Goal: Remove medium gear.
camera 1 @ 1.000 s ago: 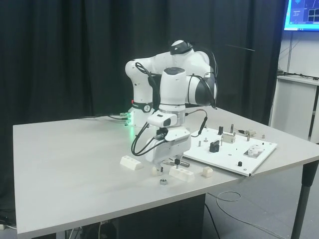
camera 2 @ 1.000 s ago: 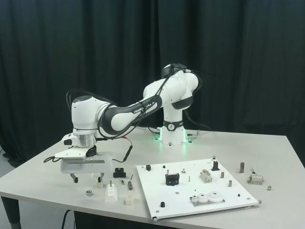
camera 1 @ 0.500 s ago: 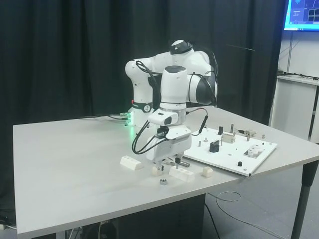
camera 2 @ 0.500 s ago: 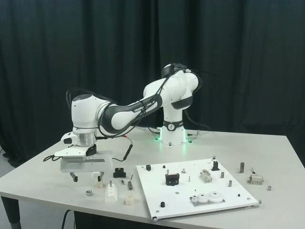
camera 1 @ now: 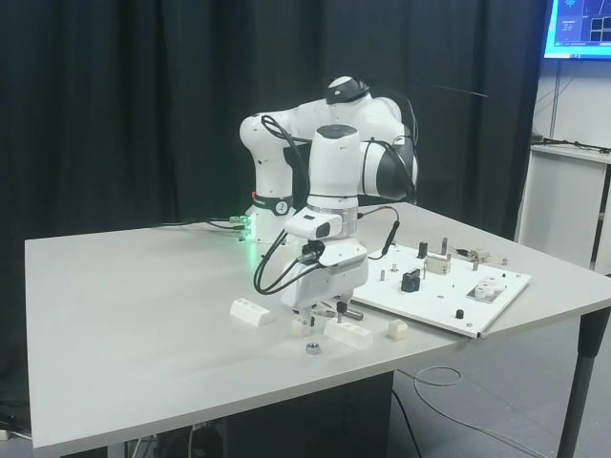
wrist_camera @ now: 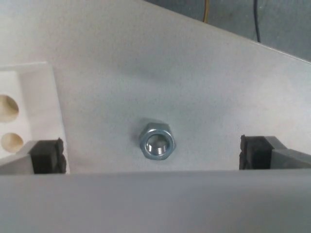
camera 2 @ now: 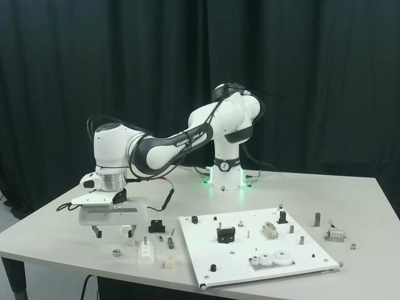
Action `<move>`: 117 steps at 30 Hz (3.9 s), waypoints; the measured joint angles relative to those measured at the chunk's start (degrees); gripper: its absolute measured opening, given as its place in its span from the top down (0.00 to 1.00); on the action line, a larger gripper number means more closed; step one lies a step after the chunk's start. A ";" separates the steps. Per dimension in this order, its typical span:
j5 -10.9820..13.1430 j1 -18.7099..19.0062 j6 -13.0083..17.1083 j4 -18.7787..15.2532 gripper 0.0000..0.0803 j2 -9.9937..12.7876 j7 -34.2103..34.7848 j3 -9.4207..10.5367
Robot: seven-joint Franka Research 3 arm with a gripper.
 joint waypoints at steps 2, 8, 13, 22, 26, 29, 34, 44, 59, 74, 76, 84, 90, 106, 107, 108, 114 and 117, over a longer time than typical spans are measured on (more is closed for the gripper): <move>0.00 0.00 -0.01 0.01 0.00 0.00 0.09 -0.02; 0.00 0.00 -0.22 0.15 0.00 0.00 2.24 -0.09; 0.01 0.02 -1.50 0.77 0.00 -0.03 5.73 -0.37; 0.04 0.76 -6.60 2.45 0.00 -0.26 10.58 -2.04; 0.32 1.69 -8.96 2.83 0.00 -0.40 13.93 -2.98; 0.59 2.55 -10.15 2.89 0.00 -0.61 17.95 -3.32; 0.72 4.42 -11.63 2.89 0.00 -0.96 23.44 -3.50; 1.00 9.39 -13.62 2.87 0.00 -0.99 31.98 -3.42; 0.03 18.36 -14.09 1.25 0.00 -0.96 45.38 -3.44; -0.52 25.39 -12.04 1.37 0.00 -1.38 64.84 -3.69; -0.51 26.17 -11.63 1.48 0.00 -1.62 67.78 -3.69; -0.49 29.08 -9.54 1.93 0.00 -2.33 80.14 -3.69; -0.91 30.66 -7.75 1.93 0.00 -2.41 87.98 -3.69; -3.98 32.68 -5.64 1.73 0.00 -2.31 110.01 -2.67; -4.03 32.76 -5.50 1.68 0.00 -2.31 110.63 -2.58; -4.08 32.85 -5.40 1.61 0.00 -2.30 111.21 -2.51; -4.30 33.46 -5.14 1.15 0.00 -2.30 113.28 -2.21; -4.36 33.97 -5.14 0.59 0.00 -2.30 114.08 -2.19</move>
